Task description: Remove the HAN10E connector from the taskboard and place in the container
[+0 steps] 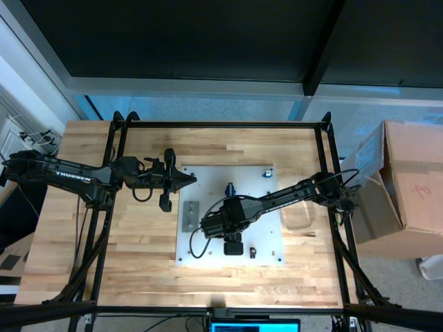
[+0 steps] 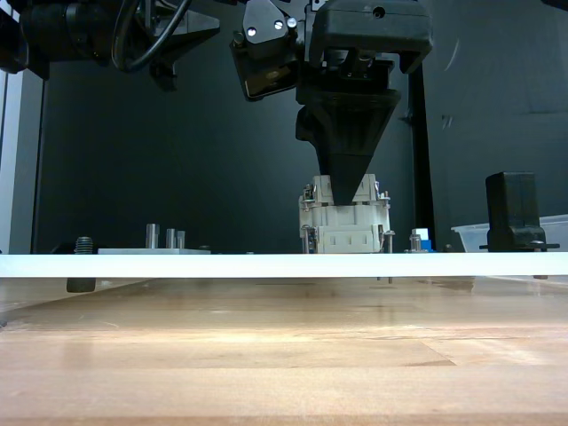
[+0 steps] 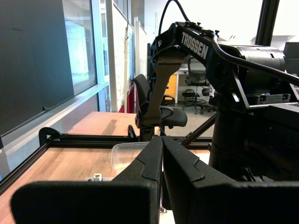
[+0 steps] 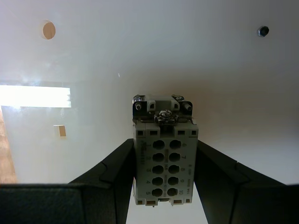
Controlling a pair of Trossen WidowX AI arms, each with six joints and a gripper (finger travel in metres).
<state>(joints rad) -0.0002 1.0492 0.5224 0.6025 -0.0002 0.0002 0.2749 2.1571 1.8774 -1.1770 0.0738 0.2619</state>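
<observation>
- The clear container (image 1: 299, 216) sits just off the white board's (image 1: 266, 232) right edge, and I see only wood through it.
- A cardboard box (image 1: 405, 187) stands further right of the board.
- The right gripper (image 4: 164, 145), over the board's near half, clamps the connector (image 4: 163, 154), which stands upright on the board.
- The left gripper (image 3: 162, 140) hovers at the board's far-left corner, fingers pressed together.

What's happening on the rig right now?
The right gripper points straight down over the taskboard, its fingers closed on either side of the HAN10E connector. The connector stands upright at board level, apparently not yet lifted out of its seat. The left gripper is shut, holding nothing, and hangs above the board's far left corner. The clear container sits to the right of the board, with no connector in it.
</observation>
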